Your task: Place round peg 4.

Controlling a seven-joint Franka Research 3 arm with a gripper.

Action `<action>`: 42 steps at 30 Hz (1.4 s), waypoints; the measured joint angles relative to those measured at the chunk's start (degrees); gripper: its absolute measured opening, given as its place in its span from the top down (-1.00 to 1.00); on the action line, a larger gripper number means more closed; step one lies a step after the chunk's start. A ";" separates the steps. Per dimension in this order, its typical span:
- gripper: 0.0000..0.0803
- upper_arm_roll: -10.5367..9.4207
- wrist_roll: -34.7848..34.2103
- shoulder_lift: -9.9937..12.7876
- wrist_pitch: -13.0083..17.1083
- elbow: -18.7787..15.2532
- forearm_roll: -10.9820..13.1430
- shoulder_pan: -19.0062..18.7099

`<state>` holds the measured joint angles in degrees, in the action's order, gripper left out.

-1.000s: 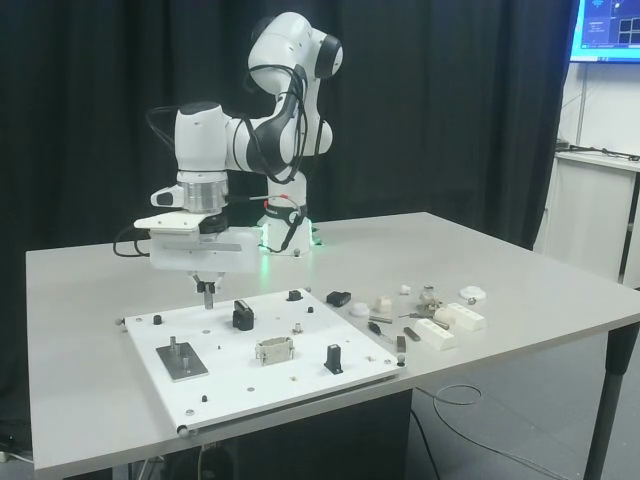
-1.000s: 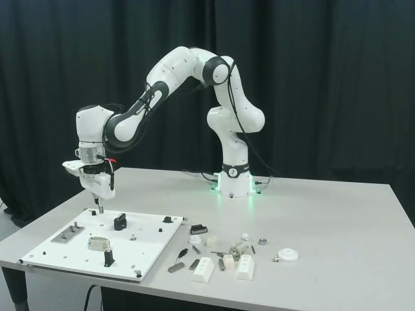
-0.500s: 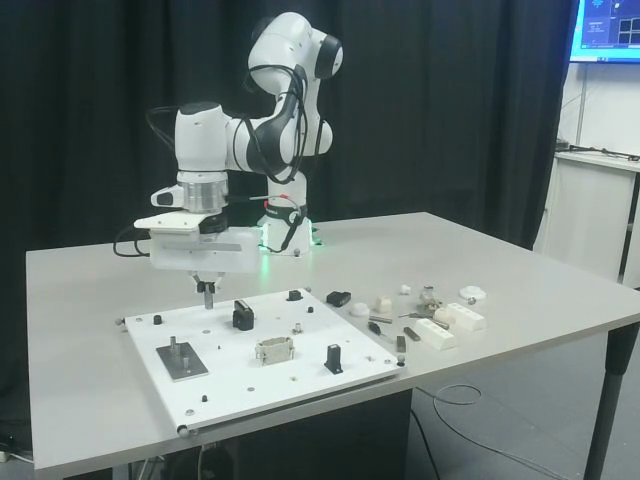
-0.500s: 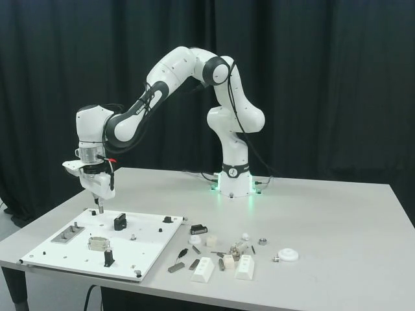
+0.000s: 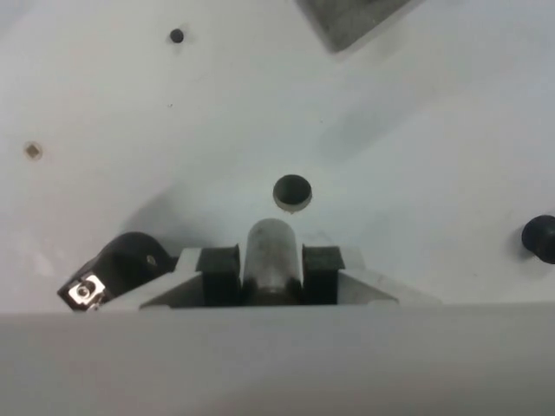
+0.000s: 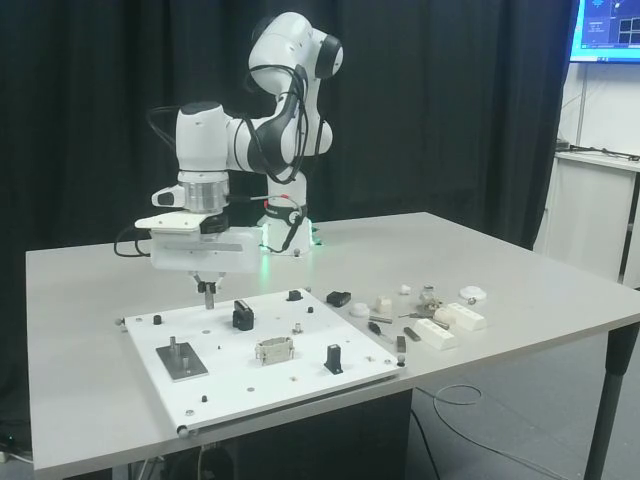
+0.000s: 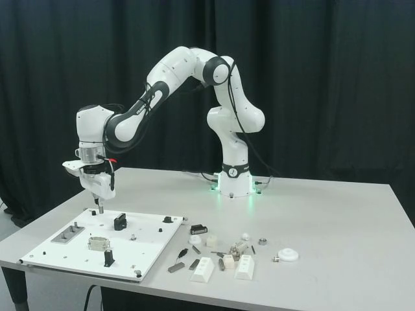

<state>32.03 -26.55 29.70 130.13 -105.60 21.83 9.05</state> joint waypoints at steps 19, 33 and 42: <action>0.63 0.00 -0.14 -0.10 0.64 0.29 0.08 -1.09; 0.63 0.00 -0.15 -3.18 -1.88 0.56 0.08 -5.53; 0.63 0.01 -0.80 -5.99 -5.16 0.54 0.01 -9.65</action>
<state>32.04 -27.35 23.71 124.97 -105.06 21.84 -0.61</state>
